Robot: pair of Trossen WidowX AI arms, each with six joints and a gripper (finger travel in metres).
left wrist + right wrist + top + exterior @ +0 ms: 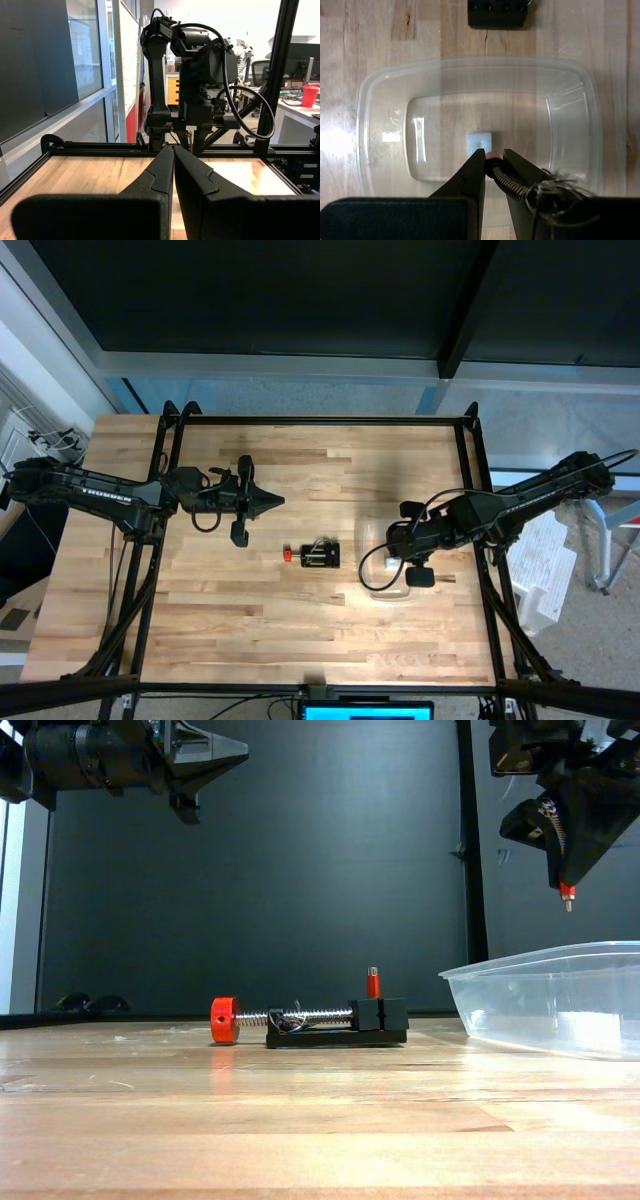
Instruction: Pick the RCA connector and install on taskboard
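RCA connector (567, 896) hung tip-down, gripped in my right hand (563, 878), above the clear tray (540, 1005) in the low view, well apart from the taskboard (336, 1022) on the counter (300, 1120); my left hand (222, 760) sat high, off to the side. From above, my right hand was over the tray, my left near the taskboard but not touching it. My left wrist showed fingers closed on nothing; my right wrist showed the connector's coiled tail between the fingers, a white cube (479, 141) below. I judged the pinch shallow; the connector could twist in transit and miss its socket.
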